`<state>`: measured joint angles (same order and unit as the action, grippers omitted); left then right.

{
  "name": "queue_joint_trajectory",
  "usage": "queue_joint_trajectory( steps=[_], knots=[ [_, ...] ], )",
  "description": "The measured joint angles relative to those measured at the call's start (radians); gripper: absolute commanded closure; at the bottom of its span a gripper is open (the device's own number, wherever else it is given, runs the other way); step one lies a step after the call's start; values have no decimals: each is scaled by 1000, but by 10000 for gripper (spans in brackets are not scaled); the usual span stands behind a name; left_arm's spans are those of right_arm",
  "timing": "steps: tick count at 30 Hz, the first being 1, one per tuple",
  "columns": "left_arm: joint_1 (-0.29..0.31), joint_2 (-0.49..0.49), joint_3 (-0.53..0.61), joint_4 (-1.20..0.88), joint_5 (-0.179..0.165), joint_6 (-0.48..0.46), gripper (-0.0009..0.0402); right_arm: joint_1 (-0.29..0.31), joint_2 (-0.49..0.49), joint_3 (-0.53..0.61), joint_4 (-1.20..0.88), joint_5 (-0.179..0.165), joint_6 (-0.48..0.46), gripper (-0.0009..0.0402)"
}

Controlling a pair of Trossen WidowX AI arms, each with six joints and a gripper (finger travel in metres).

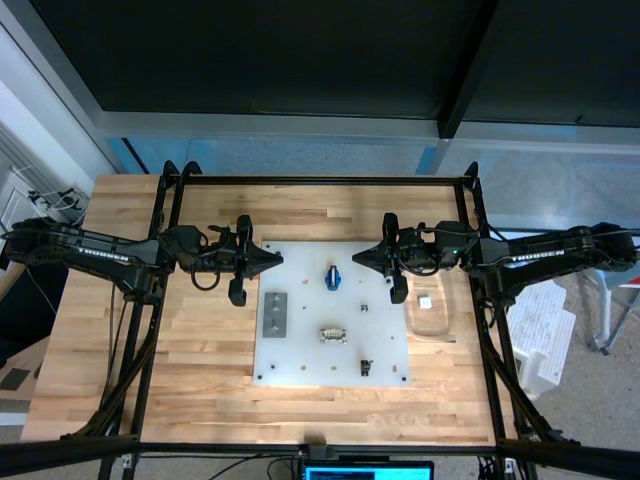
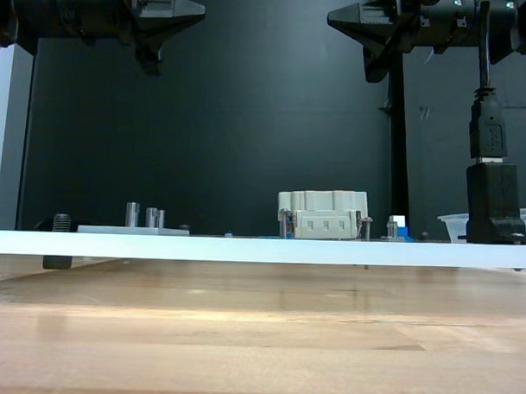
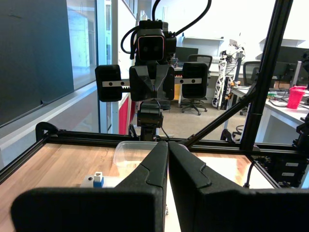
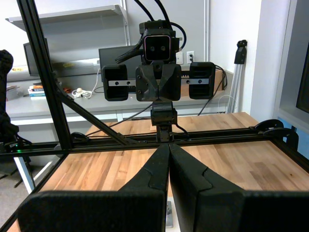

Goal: Pick the USB connector and install on taskboard

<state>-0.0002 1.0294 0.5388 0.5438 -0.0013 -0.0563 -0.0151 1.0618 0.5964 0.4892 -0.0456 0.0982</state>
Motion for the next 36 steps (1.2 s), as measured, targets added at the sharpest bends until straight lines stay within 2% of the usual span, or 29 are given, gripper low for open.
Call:
queue_joint_trajectory(
  steps=[36],
  knots=[
    [0,0,0,0,0,0,393,0,0,0,-29,0,-2,393]
  ],
)
